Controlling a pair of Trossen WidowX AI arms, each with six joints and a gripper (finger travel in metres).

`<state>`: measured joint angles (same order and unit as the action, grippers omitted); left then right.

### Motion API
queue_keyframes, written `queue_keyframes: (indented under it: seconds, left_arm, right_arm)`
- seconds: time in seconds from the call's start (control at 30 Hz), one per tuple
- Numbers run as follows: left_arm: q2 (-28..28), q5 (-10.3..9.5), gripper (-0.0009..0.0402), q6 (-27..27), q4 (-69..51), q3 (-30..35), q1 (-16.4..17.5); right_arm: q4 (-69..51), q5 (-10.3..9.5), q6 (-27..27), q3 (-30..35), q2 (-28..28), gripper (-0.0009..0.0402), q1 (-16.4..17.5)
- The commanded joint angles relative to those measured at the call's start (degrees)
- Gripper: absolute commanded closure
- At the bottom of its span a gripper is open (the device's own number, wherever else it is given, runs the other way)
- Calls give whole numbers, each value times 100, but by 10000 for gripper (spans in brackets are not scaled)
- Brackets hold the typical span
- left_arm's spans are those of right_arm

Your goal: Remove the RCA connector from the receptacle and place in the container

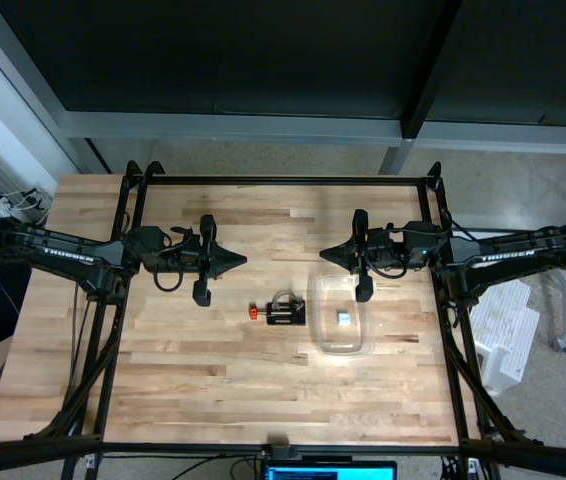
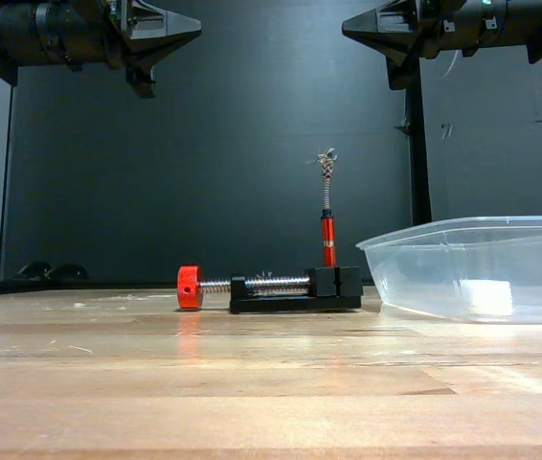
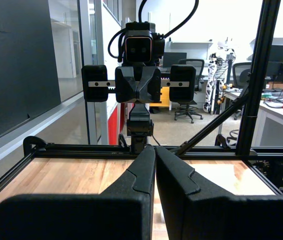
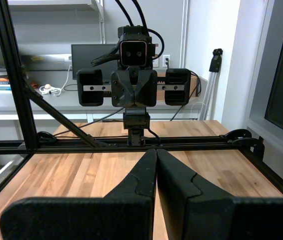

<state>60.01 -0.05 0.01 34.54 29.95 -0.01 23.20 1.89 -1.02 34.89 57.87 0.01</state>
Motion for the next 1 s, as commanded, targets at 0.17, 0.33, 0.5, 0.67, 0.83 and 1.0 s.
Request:
queue_keyframes:
  seconds: [0.17,0.33,0.5,0.67,0.83,1.0]
  left_arm:
    - [0,2,393,-2,0,0,0]
    - [0,2,393,-2,0,0,2]
    - [0,2,393,-2,0,0,0]
    - [0,2,393,-2,0,0,0]
    - [0,2,393,-2,0,0,0]
    - [0,2,393,-2,0,0,2]
  right_arm:
    - [2,0,-2,0,0,393,0]
    - [2,0,-2,0,0,393,2]
    - [-162,-55,-319,81,-2,393,4]
    - [-1690,-61,-321,629,20,393,50]
    - [-3257,-57,-328,1329,271,393,175]
    - [-4542,-52,-326,1993,774,393,289]
